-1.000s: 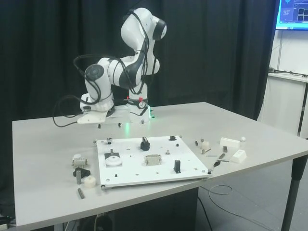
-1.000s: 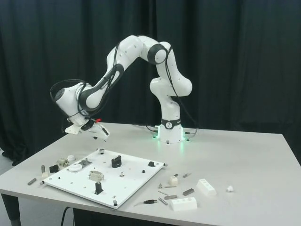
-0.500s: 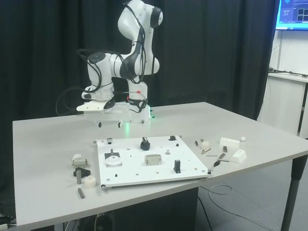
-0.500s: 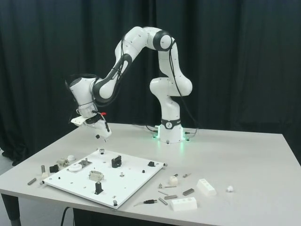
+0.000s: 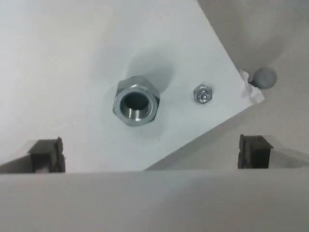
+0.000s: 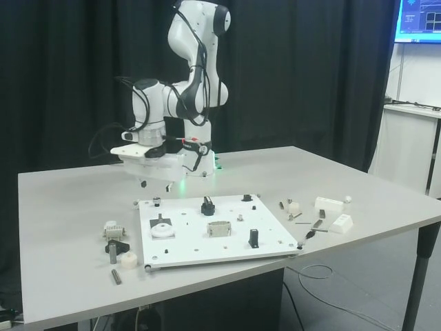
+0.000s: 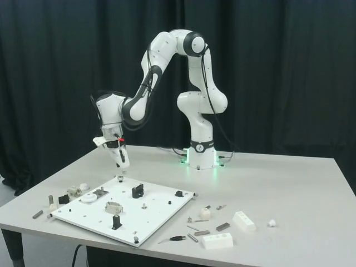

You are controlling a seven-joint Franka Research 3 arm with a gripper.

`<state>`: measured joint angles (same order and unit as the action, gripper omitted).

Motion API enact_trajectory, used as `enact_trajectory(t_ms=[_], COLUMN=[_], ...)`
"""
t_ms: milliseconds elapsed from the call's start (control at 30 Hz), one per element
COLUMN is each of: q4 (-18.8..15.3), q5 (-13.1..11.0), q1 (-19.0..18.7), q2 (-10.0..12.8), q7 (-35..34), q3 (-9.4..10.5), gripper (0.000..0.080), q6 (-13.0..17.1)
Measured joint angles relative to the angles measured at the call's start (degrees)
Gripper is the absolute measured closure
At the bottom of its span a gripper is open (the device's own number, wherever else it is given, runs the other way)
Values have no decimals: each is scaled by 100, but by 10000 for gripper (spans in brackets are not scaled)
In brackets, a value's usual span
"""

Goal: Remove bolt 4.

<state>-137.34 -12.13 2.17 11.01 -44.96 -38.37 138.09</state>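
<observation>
In the wrist view, bolt 4 (image 5: 136, 100) is a grey hex-headed bolt with a hollow top. It stands upright near a corner of the white board (image 5: 58, 58), beside a small nut (image 5: 203, 94). My gripper (image 5: 149, 153) hangs above it, open, with nothing between its black fingertips (image 5: 47, 154). In the first room view the gripper (image 6: 156, 185) hovers just over the bolt (image 6: 156, 201) at the board's far left corner (image 6: 207, 241). The second room view shows the gripper (image 7: 120, 165) a short way above the bolt (image 7: 119, 178).
The board (image 7: 156, 219) carries black fixtures (image 6: 207, 205), a white disc (image 6: 162, 230) and a grey connector (image 6: 218, 228). Loose parts (image 6: 117, 245) lie left of the board. White blocks (image 6: 329, 205) and small pins lie to its right. The arm's base (image 7: 200, 158) glows green behind.
The arm has swung right and lowered, bringing the gripper from behind the board's left side to directly over the bolt at the corner.
</observation>
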Motion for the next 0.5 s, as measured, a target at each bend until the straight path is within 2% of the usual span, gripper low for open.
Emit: enact_trajectory(t_ms=[200,500], q4=[-199,-351], q5=[-39,-87], q1=[-81,-143], q2=[-2,-1], q7=[-946,-1939], q3=[4,10], gripper=[3,3], q6=[396,796])
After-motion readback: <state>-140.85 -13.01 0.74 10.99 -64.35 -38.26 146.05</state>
